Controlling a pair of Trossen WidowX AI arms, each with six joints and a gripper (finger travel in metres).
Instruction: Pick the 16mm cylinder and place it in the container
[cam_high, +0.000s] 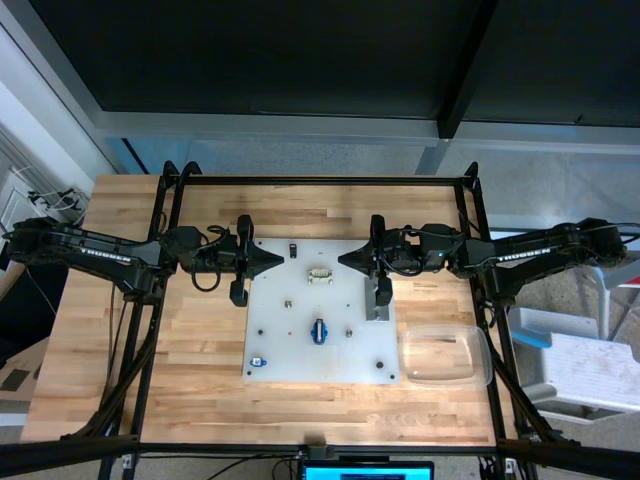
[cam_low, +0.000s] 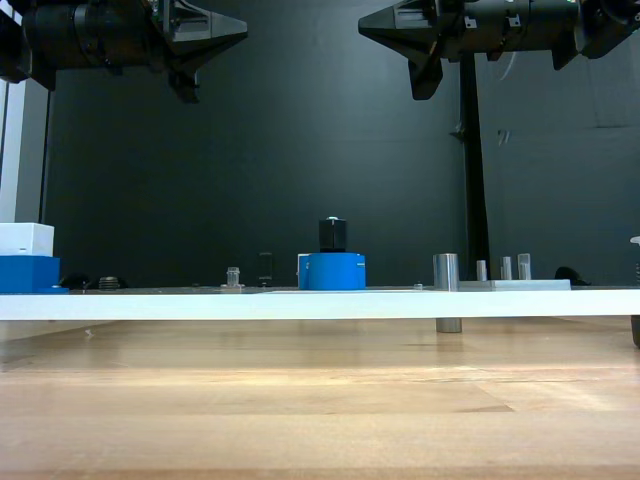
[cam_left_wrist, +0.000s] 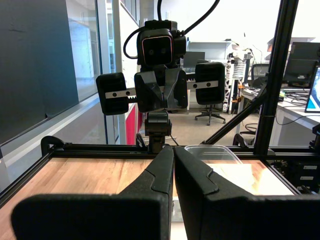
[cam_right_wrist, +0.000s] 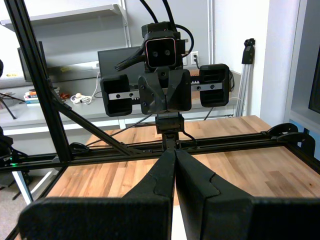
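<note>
1. 16mm cylinder (cam_low: 446, 271): a short, round, smooth peg of silver-grey metal. It is standing upright on the white board (cam_high: 290, 345), with its long axis running vertically and its flat end facing up. It is sitting on the board's right half, between the blue upright piece (cam_high: 319, 331) and the flat grey block (cam_low: 545, 285), well apart from both grippers.

2. container (cam_high: 446, 356): a clear plastic tub, rectangular, with rounded corners and a thin rim. It is resting open side up on the wooden table (cam_high: 180, 380), just beside the board's near right corner.

3. left gripper (cam_high: 283, 258): black. It is hovering high above the board's far left part, with its fingers pressed together into 1 wedge tip, gripping nothing and pointing toward the board's middle.

4. right gripper (cam_high: 340, 258): black. It is hovering high above the board's far right part, with its fingers likewise closed tip to tip, gripping nothing and facing the left gripper.

5. White board: flat, square and matte. It is lying raised slightly off the table.

6. Blue upright piece: a round blue base under a black cap, standing near the board's middle.

7. Flat grey block: rectangular metal, lying by the board's right edge and carrying 3 small pegs (cam_low: 506, 268).

8. Wooden table: laid in pale butcher-block strips, running under the board.
</note>
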